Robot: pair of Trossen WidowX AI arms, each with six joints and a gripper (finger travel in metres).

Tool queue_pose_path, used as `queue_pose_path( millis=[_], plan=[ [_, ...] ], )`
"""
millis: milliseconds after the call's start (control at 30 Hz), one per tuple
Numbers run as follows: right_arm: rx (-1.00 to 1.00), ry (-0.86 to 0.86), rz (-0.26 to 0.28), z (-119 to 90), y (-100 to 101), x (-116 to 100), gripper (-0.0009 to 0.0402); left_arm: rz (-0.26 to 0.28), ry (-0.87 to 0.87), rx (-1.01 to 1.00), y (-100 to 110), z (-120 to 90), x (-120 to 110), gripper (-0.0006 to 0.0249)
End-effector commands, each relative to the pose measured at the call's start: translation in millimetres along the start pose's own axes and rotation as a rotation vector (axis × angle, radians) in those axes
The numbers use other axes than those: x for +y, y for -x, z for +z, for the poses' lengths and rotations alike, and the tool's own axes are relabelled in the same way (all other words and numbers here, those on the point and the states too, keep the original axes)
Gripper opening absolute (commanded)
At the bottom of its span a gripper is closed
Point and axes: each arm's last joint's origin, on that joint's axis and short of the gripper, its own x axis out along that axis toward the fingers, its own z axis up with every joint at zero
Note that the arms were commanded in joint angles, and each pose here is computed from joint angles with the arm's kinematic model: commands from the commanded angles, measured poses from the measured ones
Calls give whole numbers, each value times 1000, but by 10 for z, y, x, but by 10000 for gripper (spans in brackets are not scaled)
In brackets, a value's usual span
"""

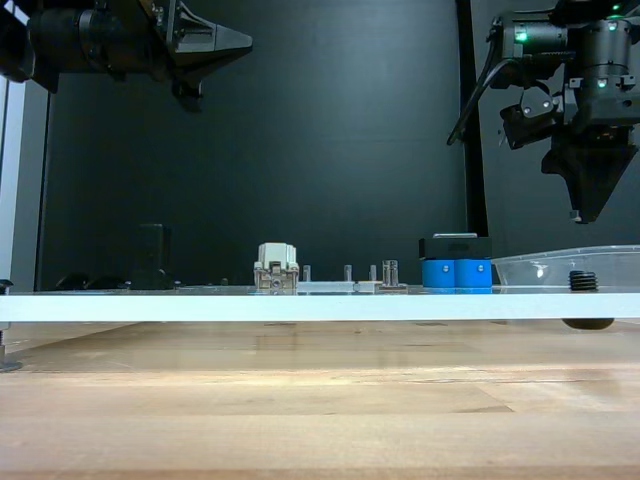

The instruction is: Unfasten the M12 nut and place it in the container

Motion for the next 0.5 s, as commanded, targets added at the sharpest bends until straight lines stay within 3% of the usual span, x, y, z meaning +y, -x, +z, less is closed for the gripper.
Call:
queue_pose_path(
  millis=[33, 500],
  plan=[
    [0, 0, 0, 2, -1, 1, 12, 0, 0, 0, -1, 1, 0, 0],
    [-4, -4, 1, 6, 0, 2, 12, 0, 0, 0, -1, 1, 0, 0]
  ],
)
